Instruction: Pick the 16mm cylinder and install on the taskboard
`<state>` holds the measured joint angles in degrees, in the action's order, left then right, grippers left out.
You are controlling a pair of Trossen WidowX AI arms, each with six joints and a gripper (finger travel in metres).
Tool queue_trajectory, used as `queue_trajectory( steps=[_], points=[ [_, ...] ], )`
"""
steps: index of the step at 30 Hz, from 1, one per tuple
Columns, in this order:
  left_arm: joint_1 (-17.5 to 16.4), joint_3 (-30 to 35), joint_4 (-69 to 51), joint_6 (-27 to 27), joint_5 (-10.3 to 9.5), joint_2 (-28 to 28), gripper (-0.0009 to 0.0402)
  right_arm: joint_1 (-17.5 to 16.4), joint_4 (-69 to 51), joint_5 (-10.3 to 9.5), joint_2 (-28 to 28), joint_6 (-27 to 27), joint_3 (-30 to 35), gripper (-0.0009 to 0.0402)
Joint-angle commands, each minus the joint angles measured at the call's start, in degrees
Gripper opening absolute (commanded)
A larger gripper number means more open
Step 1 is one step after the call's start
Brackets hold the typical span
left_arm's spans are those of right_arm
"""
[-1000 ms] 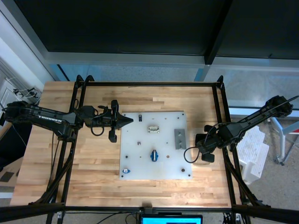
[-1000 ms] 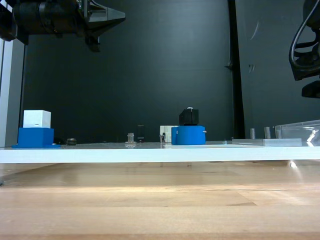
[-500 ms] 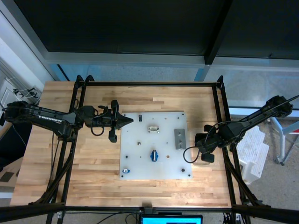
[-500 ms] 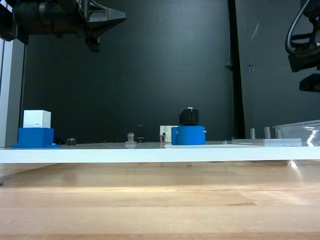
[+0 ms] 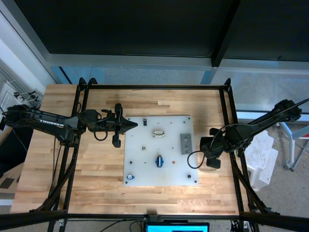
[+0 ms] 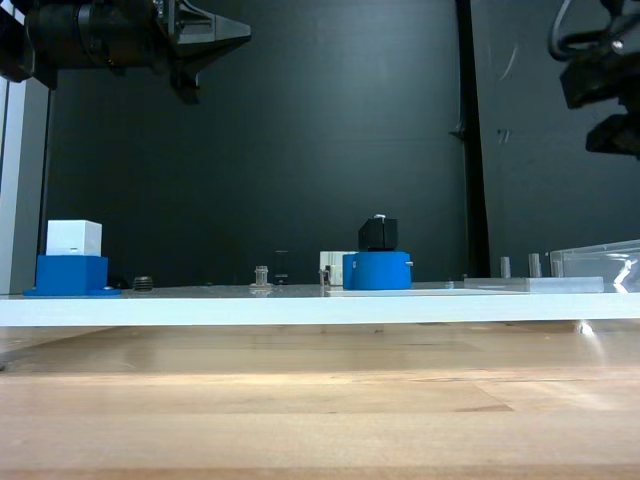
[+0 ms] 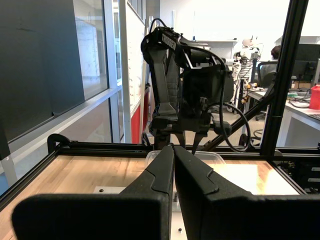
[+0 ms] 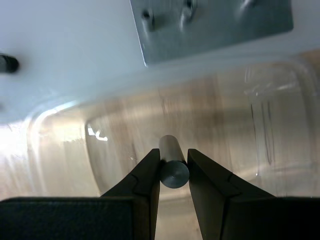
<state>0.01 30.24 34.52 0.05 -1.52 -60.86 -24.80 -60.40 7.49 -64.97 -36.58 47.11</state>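
One 16mm cylinder (image 8: pixel 173 169) is gripped by its sides between the jaws of the right gripper (image 5: pixel 208 155), with a round end face turned toward the wrist camera. It is held above the clear tray (image 8: pixel 270 125), just off the right edge of the taskboard (image 5: pixel 145 166). The left gripper (image 5: pixel 131 124), jaws pressed together on nothing, is held high at the board's upper left edge.

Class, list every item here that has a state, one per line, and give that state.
16mm cylinder: held by the right gripper, not yet installed.
right gripper: shut on it, raised above the clear tray.
left gripper: shut, empty, raised by the taskboard's left edge.
taskboard: flat on the table.
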Motion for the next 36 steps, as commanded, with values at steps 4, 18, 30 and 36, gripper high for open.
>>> queue_trajectory(
  steps=[4, 18, 30, 36],
  points=[
    [0.00, 0.02, 0.02, -0.02, 0.00, 0.00, 0.0000, 1.22, -0.63, 0.26, -3.48, 0.00, 3.50, 0.0004],
    [0.00, 0.02, 0.00, -0.02, 0.00, 0.00, 0.0000, 2.34, -0.44, 0.46, -11.65, 1.05, 10.03, 0.0004],
    [-0.02, 0.02, 0.00, -0.02, 0.00, 0.00, 0.0000, 2.62, 0.81, 0.44, -18.12, 1.05, 15.10, 0.0004],
    [-0.02, 0.02, 0.02, -0.02, 0.00, 0.00, 0.0000, 3.17, 1.40, 0.46, -21.14, 1.27, 17.64, 0.0004]
  ],
)
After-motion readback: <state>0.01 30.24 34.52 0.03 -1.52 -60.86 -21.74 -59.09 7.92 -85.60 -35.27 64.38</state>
